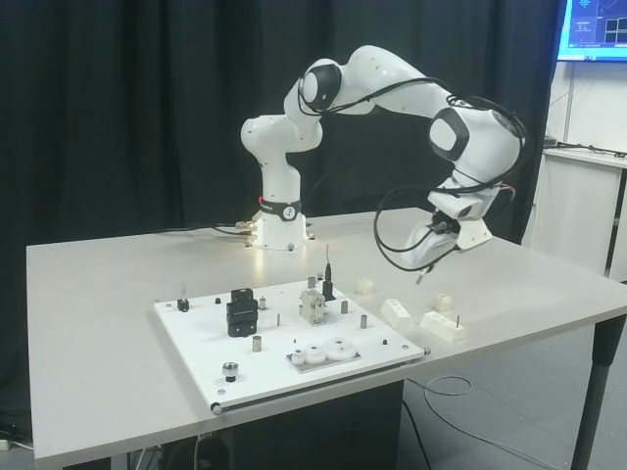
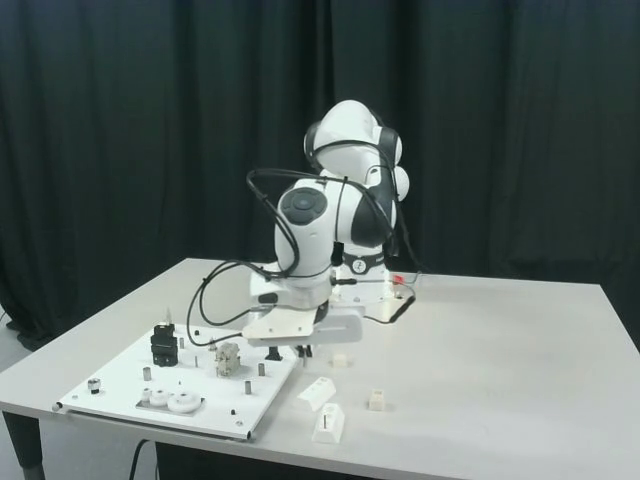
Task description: Insert round peg 2.
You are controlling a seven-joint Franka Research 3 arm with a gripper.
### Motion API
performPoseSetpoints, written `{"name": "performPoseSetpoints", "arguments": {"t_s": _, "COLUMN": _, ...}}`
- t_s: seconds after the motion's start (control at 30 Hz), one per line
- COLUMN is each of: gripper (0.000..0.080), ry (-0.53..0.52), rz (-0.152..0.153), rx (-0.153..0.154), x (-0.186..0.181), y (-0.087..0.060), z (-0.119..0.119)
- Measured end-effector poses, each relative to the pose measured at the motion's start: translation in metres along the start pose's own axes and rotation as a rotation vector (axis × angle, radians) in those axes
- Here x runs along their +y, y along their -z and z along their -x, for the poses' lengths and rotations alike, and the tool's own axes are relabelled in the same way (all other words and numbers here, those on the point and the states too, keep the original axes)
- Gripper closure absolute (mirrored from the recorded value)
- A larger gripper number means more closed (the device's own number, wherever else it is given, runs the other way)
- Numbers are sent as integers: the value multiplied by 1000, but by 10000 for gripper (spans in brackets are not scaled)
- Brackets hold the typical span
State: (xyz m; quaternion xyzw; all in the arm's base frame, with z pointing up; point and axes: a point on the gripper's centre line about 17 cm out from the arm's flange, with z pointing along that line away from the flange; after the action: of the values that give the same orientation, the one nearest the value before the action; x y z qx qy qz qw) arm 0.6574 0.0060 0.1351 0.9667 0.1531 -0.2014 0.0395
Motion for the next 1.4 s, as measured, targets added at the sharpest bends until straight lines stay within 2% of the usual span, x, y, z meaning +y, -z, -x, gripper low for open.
{"name": "performPoseSetpoints", "arguments": {"t_s": 0.57, "gripper": 743, "ry": -7, "rz": -23, "rx": -104, "x": 28, "y": -23, "z": 43}}
{"name": "performPoseSetpoints", "arguments": {"t_s": 0.9, "gripper": 743, "ry": -16, "rz": -44, "rx": -166, "x": 33, "y": -38, "z": 79}}
{"name": "performPoseSetpoints", "arguments": {"t_s": 1.1, "gripper": 743, "ry": -19, "rz": -50, "rx": -169, "x": 34, "y": -40, "z": 93}}
{"name": "performPoseSetpoints", "arguments": {"t_s": 1.4, "gripper": 743, "ry": -96, "rz": -8, "rx": -148, "x": 54, "y": -37, "z": 112}}
